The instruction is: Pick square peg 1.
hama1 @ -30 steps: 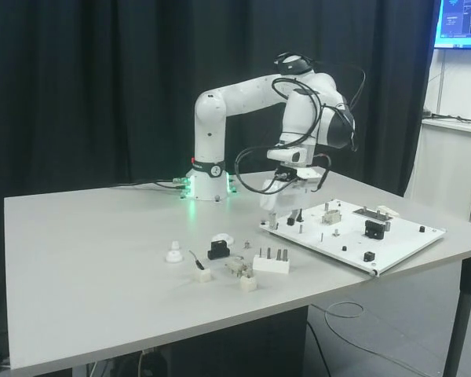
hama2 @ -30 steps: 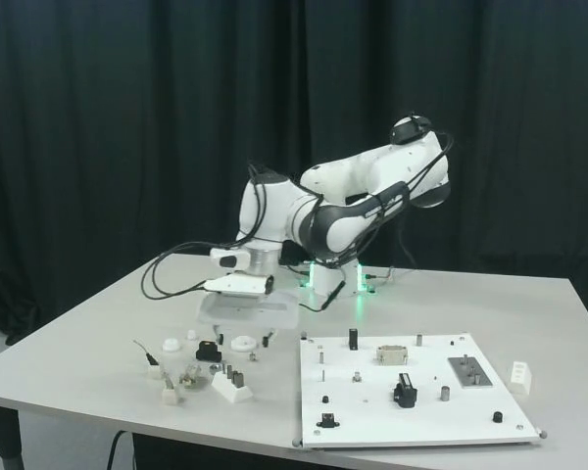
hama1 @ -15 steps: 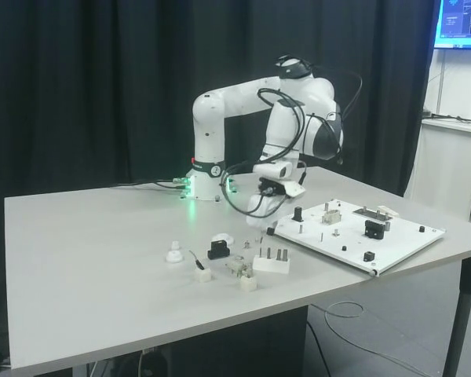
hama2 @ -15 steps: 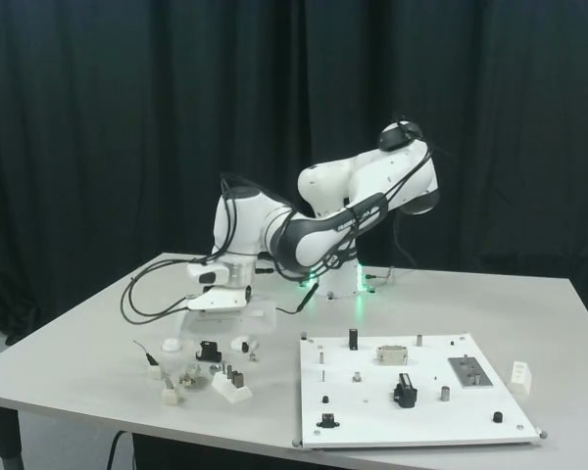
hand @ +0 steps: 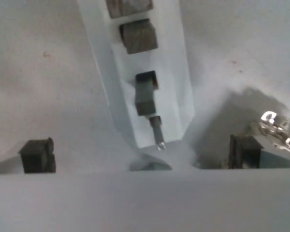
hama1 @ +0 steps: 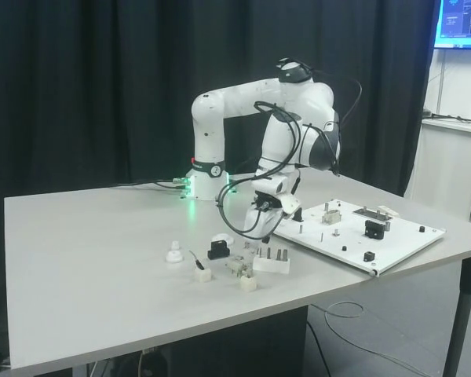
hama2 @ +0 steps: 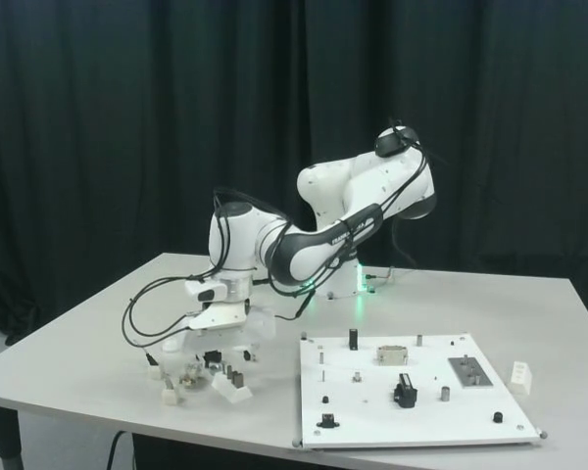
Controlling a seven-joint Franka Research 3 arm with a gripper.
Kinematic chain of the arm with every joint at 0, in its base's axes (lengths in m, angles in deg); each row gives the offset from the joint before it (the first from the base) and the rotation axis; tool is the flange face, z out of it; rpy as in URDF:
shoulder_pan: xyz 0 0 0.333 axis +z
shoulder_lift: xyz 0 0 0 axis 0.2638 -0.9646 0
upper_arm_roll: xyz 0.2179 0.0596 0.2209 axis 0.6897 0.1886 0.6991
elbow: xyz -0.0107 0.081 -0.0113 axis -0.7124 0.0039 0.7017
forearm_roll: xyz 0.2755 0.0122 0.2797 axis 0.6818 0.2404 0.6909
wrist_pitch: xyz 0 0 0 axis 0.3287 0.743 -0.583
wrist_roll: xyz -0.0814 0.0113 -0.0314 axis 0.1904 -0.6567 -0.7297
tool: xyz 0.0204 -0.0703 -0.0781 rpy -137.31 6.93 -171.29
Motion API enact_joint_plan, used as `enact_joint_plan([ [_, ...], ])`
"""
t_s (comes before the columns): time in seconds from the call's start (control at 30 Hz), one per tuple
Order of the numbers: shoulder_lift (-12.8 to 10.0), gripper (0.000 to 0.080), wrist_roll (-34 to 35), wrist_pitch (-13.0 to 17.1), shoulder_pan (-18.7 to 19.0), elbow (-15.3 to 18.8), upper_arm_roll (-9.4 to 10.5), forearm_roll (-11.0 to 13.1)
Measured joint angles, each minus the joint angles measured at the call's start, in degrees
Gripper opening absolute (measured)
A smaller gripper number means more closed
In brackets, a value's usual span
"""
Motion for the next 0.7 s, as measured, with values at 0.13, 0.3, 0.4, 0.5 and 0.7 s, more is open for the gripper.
enact_joint_plan([
  [0.13, -0.09, 0.08, -0.07, 0.0, -0.02, 0.12, 0.46, 0.0],
  [0.3, -0.12, 0.0685, -0.07, 0.02, -0.05, 0.26, 0.82, 0.04],
  [0.4, -0.12, 0.0685, -0.03, 0.02, -0.06, 0.33, 0.84, 0.19],
  [0.5, -0.12, 0.0685, 0.1, 0.05, -0.08, 0.39, 0.84, 0.51],
  [0.7, -0.12, 0.031, 0.33, 0.15, -0.16, 0.48, 0.8, 1.0],
])
